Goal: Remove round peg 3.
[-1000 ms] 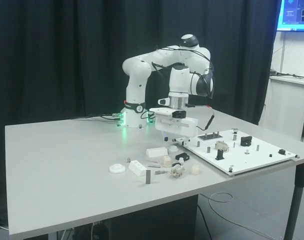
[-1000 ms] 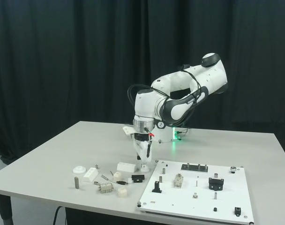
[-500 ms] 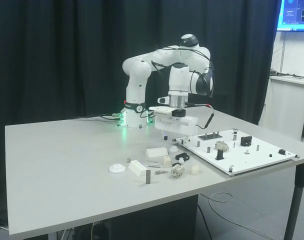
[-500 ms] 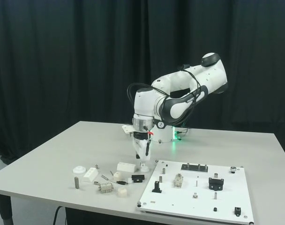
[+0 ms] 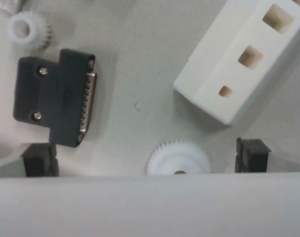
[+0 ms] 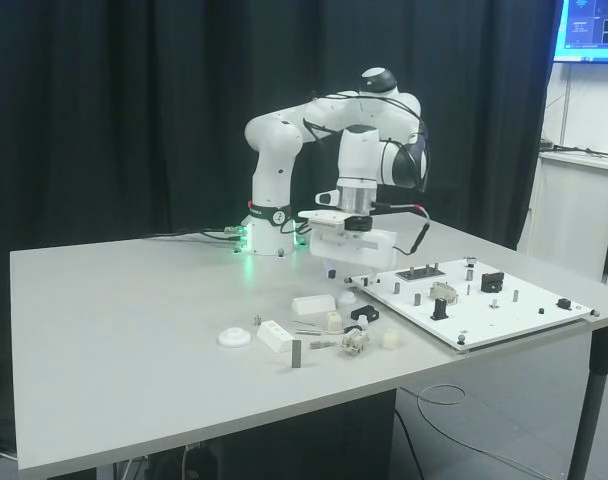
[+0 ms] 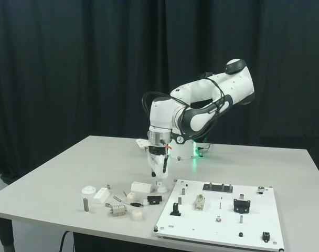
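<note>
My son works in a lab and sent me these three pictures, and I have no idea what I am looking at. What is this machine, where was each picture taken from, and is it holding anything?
It is a white robot arm bolted on a grey table. Two pictures come from cameras standing in the room, on different sides of the table. The third comes from a camera on the arm's wrist, looking straight down.

At the arm's end is a pincer with two black fingertips. They stand apart and nothing is between them, so it holds nothing. It hangs above a white gear.

Near that gear lie a black cable plug, a white block with square holes and a smaller white gear. Further small parts lie scattered nearby. Beside them sits a white board carrying pegs and small fittings.
</note>
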